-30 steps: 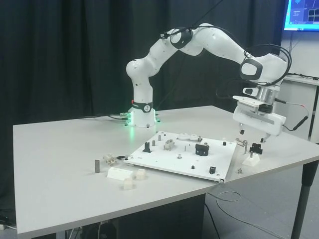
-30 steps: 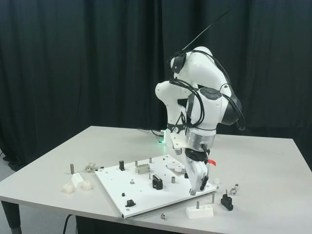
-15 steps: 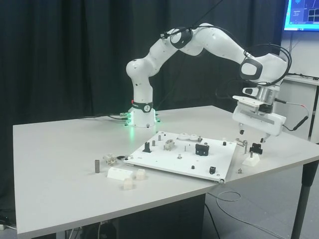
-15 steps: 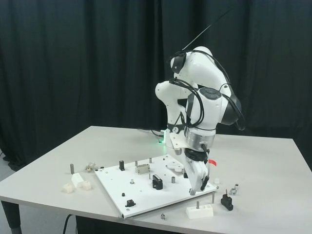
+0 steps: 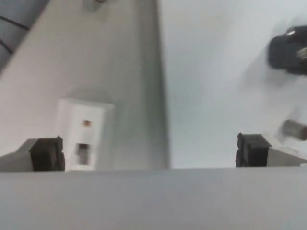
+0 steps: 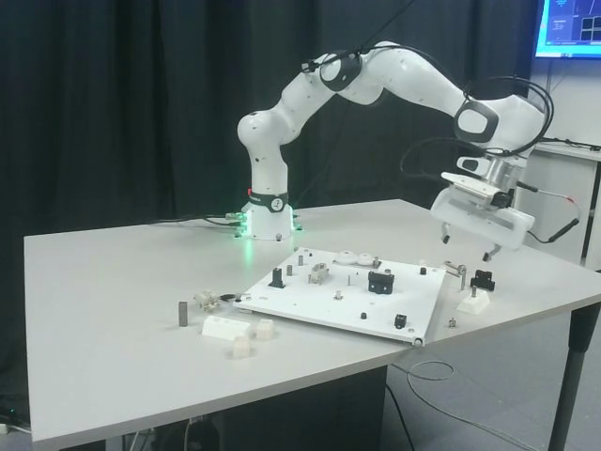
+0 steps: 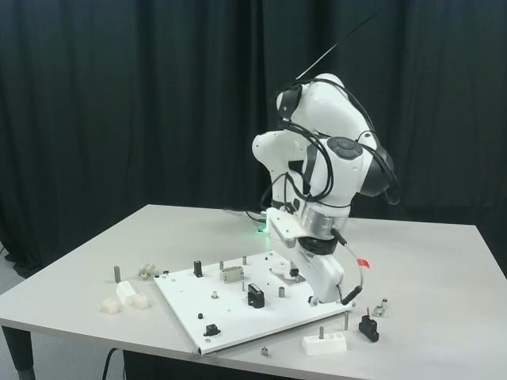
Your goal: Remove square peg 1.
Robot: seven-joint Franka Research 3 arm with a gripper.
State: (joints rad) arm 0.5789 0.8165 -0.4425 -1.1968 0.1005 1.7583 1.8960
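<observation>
Now the pincer (image 6: 466,249) has lifted and tipped up above the right edge of the board (image 6: 343,296), wide open and holding nothing. The peg (image 7: 321,331) stands in the white block (image 7: 325,343) on the bench (image 6: 113,310), off the board, so the job looks done.
</observation>
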